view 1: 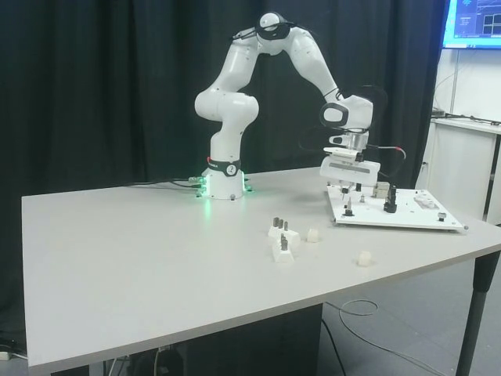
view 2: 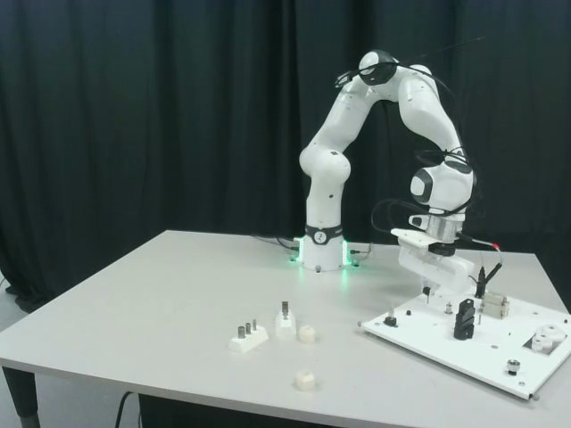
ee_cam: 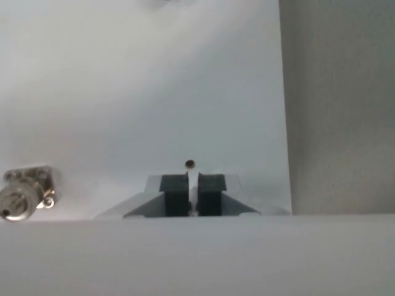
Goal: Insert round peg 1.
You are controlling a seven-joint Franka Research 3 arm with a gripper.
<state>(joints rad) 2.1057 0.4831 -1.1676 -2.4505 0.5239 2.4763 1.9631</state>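
My gripper (ee_cam: 192, 184) hangs low over the white task board (ee_cam: 154, 92), and its black fingers (ee_cam: 174, 194) are shut on a thin pale round peg (ee_cam: 193, 198) that stands upright between them. A small round hole (ee_cam: 189, 164) lies in the board just beyond the fingertips. In the room views the gripper (view 1: 345, 185) (view 2: 429, 287) is above the near-left part of the board (view 1: 407, 220) (view 2: 500, 361), close to the surface. The peg itself is too small to make out there.
A metal connector (ee_cam: 24, 194) is bolted on the board. A black fixture (view 2: 463, 319) (view 1: 389, 203) and white parts (view 2: 546, 339) also stand on it. Small white holders (view 2: 248, 337) (view 2: 306, 381) (view 1: 282, 244) (view 1: 364, 258) sit on the grey table (view 1: 141, 251).
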